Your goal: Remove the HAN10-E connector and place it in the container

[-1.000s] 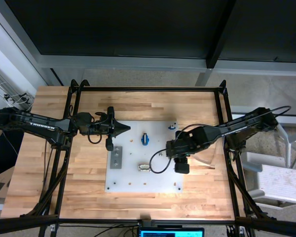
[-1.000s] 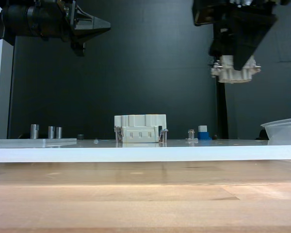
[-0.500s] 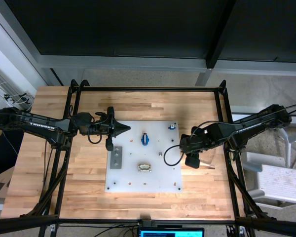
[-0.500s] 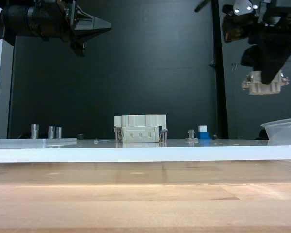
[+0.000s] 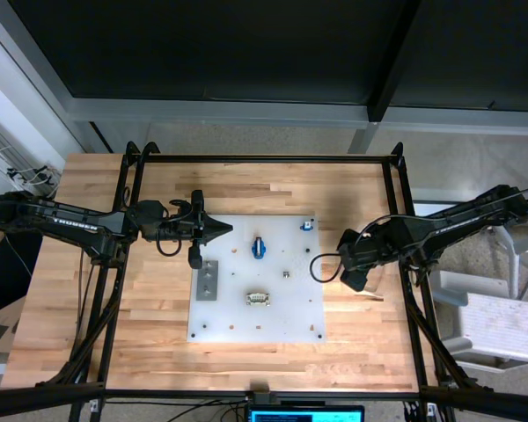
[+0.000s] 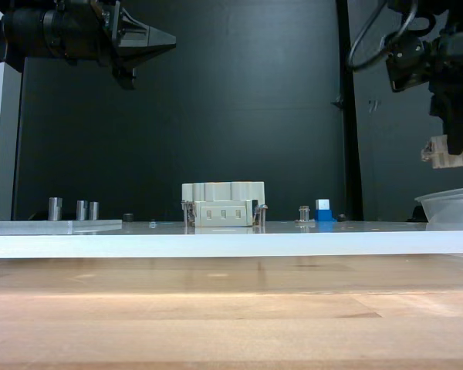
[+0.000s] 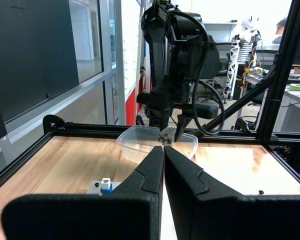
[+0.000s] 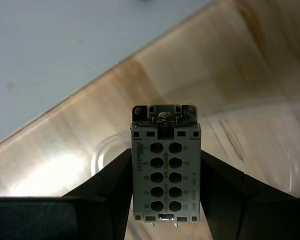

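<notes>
The HAN10-E connector (image 8: 165, 170), a light-grey block with two rows of numbered pin holes, is clamped between the fingers of my right gripper (image 8: 165, 172). In the low view the connector (image 6: 454, 154) hangs a little above the rim of the clear container (image 6: 451, 204), under the right gripper (image 6: 457, 142). From above, the right gripper (image 5: 356, 277) is just off the board's right edge, over the faint container (image 5: 376, 287). The container's glinting rim (image 8: 255, 107) shows beneath the connector. My left gripper (image 5: 229, 229) hovers shut and empty over the board's back left, high up (image 6: 170, 37).
The white task board (image 5: 290, 308) carries a beige connector base (image 5: 258, 300), a grey plate with holes (image 5: 209, 281), a blue upright piece (image 5: 259, 247) and a small blue-white block (image 5: 306, 225). A black frame (image 5: 396, 202) surrounds the wooden table.
My right arm has carried the connector rightward off the board and lowered it to just above the container. The left arm has not moved.
</notes>
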Robot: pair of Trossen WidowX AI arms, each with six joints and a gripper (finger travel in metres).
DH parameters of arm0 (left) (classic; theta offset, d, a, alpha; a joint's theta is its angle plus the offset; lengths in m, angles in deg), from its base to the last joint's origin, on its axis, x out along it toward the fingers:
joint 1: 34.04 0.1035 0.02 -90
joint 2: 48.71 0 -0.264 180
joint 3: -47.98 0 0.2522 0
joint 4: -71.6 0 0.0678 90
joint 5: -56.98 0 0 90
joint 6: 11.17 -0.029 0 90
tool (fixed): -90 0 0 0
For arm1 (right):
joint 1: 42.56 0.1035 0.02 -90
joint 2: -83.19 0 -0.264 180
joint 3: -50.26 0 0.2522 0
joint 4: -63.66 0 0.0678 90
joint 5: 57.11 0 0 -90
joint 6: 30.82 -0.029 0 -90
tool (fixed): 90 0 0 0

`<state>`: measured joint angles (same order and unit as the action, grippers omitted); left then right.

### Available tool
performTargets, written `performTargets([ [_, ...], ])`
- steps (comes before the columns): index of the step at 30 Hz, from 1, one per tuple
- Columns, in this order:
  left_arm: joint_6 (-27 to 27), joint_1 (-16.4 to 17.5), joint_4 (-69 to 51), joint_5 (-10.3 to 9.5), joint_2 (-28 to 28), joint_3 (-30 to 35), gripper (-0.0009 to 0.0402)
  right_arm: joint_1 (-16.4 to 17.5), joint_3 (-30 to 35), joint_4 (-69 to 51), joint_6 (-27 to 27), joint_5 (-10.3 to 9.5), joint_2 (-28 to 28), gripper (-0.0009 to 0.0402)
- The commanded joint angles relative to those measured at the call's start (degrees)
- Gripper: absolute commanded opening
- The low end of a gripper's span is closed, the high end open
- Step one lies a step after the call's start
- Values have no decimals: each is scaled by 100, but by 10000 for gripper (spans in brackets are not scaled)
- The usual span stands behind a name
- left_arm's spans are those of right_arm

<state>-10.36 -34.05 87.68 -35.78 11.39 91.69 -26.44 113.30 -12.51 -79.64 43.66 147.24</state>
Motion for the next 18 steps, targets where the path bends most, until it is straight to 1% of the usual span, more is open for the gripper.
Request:
performTargets([
  [1, -2, 2, 0, 0, 0, 0, 0, 2, -151, -11, -337, 22, -129, 57],
  [6, -2, 0, 0, -2, 0, 0, 0, 4, -361, -35, -636, 20, -260, 57],
  [18, -2, 2, 0, 0, 0, 0, 0, 7, -789, 22, -636, 11, -293, 57],
])
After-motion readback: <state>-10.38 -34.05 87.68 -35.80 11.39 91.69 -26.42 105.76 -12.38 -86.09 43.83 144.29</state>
